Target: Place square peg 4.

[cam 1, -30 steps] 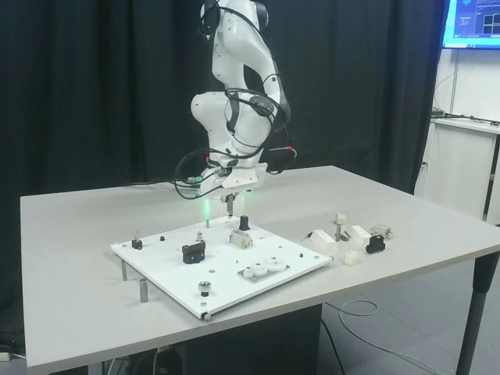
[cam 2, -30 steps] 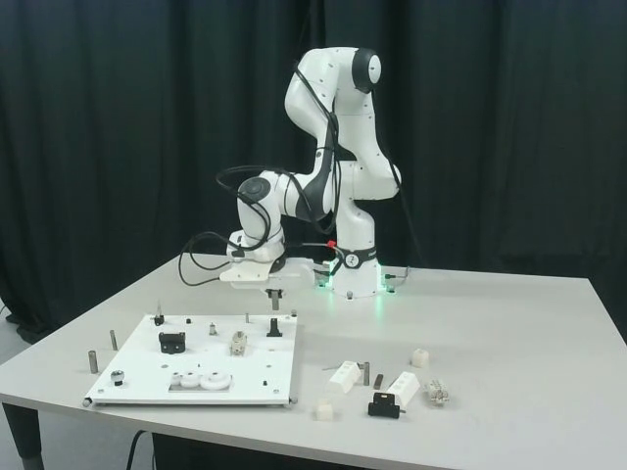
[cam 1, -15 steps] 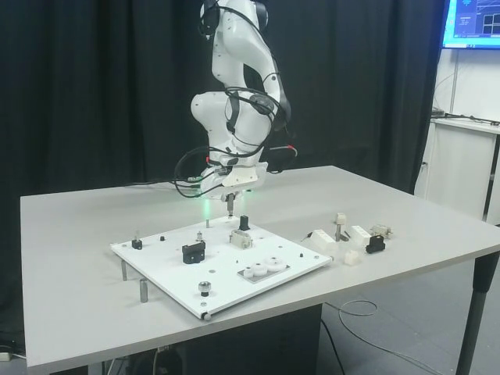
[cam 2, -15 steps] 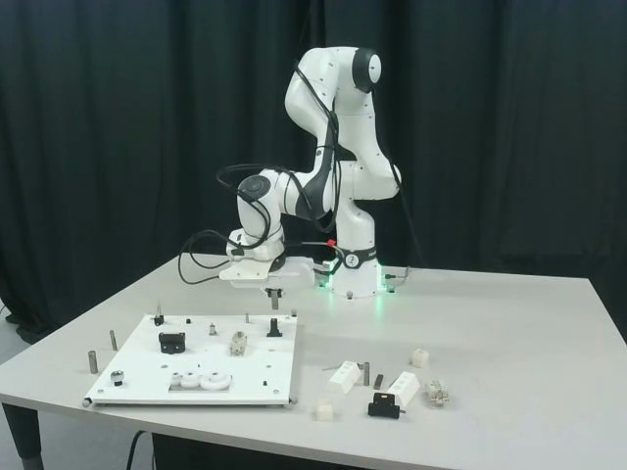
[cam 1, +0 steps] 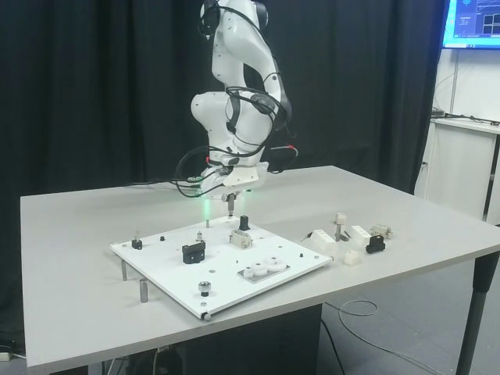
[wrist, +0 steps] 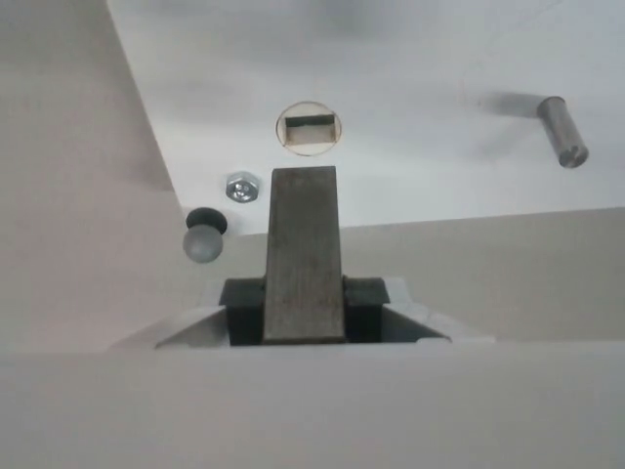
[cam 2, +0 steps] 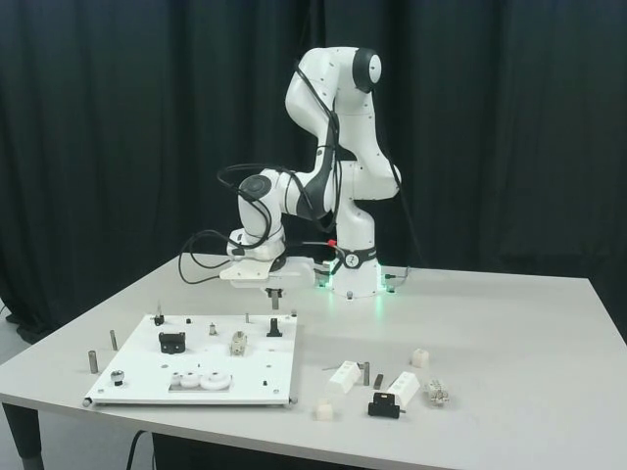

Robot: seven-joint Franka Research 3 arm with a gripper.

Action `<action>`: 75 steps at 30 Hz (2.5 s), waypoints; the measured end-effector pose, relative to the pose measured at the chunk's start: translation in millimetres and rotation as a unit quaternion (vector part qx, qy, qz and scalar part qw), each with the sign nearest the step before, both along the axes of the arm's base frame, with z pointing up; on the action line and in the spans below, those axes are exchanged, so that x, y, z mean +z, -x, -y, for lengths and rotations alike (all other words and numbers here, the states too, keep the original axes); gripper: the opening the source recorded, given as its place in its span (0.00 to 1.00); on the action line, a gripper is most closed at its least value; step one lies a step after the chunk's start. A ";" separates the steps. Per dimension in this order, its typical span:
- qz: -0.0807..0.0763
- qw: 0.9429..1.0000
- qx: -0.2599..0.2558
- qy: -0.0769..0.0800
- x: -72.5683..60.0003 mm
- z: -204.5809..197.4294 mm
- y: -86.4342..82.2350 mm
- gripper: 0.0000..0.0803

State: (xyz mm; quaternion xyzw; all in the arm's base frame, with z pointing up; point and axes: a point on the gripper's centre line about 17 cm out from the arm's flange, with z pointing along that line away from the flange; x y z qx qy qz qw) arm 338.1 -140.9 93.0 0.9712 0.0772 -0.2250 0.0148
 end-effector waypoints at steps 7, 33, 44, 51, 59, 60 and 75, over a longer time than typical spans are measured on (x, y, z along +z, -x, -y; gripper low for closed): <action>0.005 1.000 0.005 -0.002 1.0 -14.2 -7.1 0.19; 0.038 0.999 0.027 0.006 0.3 -137.9 -53.6 0.19; 0.035 0.998 0.049 0.015 -14.5 -164.0 -70.9 0.19; 0.028 0.998 0.056 0.019 -26.8 -171.0 -78.8 0.19; 0.018 0.998 0.061 0.022 -42.5 -175.2 -85.1 0.19; 0.016 0.998 0.062 0.023 -44.6 -175.5 -85.4 0.19; -0.003 0.998 0.067 0.021 -66.0 -182.0 -85.3 0.19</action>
